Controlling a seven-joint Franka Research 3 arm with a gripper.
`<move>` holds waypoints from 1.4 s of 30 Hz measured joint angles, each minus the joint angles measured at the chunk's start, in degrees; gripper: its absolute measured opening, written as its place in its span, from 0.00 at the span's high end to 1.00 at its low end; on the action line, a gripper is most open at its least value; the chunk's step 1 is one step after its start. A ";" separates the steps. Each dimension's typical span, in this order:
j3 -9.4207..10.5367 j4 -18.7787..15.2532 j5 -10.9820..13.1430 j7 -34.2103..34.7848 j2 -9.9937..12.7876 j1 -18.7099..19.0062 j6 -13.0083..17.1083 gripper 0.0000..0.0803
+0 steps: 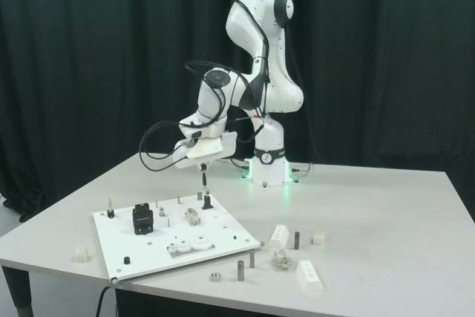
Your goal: Place USB.
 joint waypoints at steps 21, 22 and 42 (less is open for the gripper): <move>0.14 0.27 0.92 -0.56 -1.84 0.62 -1.74 0.97; 0.16 0.29 1.16 -0.55 -1.84 0.65 -1.76 0.97; 0.78 1.75 12.52 3.31 -1.86 5.38 -1.78 0.97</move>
